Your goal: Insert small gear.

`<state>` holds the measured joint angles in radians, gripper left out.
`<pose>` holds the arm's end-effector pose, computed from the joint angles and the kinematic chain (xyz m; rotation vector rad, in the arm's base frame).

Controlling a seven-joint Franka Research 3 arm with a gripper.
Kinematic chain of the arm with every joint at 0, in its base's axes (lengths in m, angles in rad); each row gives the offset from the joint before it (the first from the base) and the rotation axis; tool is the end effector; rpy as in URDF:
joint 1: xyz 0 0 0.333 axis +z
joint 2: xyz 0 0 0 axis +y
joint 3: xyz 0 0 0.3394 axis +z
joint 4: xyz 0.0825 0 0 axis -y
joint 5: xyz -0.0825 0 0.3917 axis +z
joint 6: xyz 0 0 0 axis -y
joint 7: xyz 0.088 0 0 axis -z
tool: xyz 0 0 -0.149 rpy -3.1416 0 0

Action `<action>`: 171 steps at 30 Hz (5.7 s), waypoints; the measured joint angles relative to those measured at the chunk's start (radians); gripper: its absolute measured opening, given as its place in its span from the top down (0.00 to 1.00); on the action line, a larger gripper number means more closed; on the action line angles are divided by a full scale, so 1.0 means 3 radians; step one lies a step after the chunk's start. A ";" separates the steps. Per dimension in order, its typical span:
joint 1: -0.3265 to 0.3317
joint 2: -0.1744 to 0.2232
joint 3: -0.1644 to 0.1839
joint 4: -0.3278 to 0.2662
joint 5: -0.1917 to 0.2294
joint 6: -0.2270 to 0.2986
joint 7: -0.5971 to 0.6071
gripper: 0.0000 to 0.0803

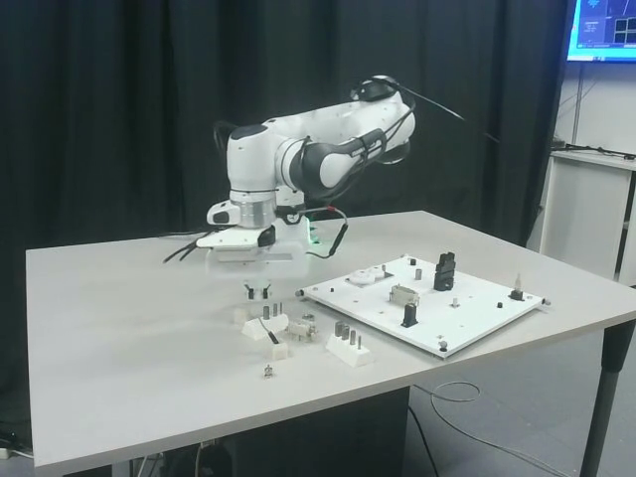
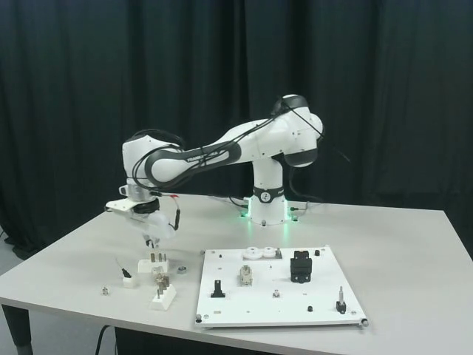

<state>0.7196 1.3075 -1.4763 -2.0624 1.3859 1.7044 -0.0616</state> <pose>0.5006 -0.2717 0.1948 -2.5062 1.8084 0.0785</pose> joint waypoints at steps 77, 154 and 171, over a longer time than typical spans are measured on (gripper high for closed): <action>0.3378 -0.0240 -0.0235 -0.1549 -0.0109 0.0488 0.2803 0.76; 0.3985 -0.0242 -0.0219 -0.1732 -0.0076 0.0382 0.4741 0.76; 0.4013 -0.0241 -0.0113 -0.1728 -0.0016 0.0504 0.4741 0.76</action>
<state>1.9235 1.2351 -1.5102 -2.5807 1.3811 1.8557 1.3606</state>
